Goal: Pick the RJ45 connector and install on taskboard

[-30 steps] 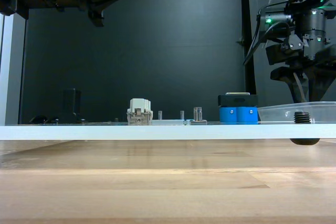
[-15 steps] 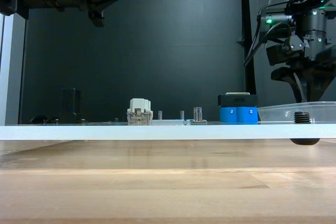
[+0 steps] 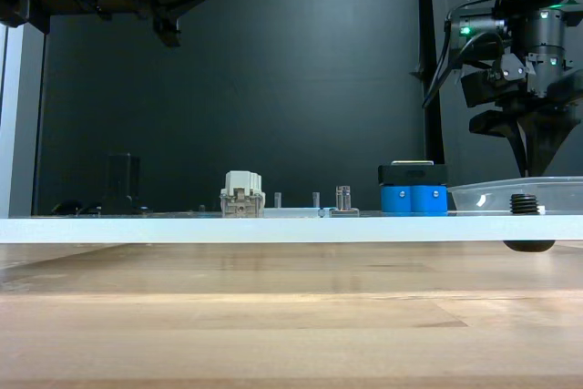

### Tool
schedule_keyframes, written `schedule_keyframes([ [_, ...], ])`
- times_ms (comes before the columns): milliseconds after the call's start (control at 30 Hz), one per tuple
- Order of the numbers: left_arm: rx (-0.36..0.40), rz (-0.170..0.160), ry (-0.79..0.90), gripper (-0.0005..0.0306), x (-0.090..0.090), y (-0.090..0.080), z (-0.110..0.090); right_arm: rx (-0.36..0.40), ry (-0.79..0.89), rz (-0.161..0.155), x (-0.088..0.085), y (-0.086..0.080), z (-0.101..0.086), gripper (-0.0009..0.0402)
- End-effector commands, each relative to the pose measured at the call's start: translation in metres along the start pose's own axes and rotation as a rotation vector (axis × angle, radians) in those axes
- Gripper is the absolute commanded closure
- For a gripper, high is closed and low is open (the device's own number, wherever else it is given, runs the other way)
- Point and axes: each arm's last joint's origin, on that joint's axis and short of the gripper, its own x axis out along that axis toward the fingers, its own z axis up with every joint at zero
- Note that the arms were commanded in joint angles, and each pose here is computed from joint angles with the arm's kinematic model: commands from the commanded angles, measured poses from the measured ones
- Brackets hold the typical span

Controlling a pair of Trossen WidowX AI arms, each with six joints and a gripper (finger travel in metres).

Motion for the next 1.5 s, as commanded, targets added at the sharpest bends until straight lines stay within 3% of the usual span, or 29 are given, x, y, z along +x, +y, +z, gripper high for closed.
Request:
schedule_keyframes([
  [33,0.0,0.0,0.0,0.03,0.0,0.0,0.0,0.0,-0.002,-0.001,-0.002,0.0,0.001,0.0391],
  [333,0.0,0.0,0.0,0.03,0.0,0.0,0.0,-0.001,0.003,0.002,-0.016,-0.001,0.005,0.0393],
  [967,0.0,0.0,0.0,0.03,0.0,0.0,0.0,0.042,-0.051,-0.008,-0.087,0.0,0.02,0.0393],
  [1200,0.0,0.0,0.0,0.03,0.0,0.0,0.0,0.093,-0.05,0.002,-0.088,0.005,0.022,0.0393],
  [1500,0.0,0.0,0.0,0.03,0.0,0.0,0.0,0.013,-0.037,0.031,-0.084,0.03,0.034,0.0393],
])
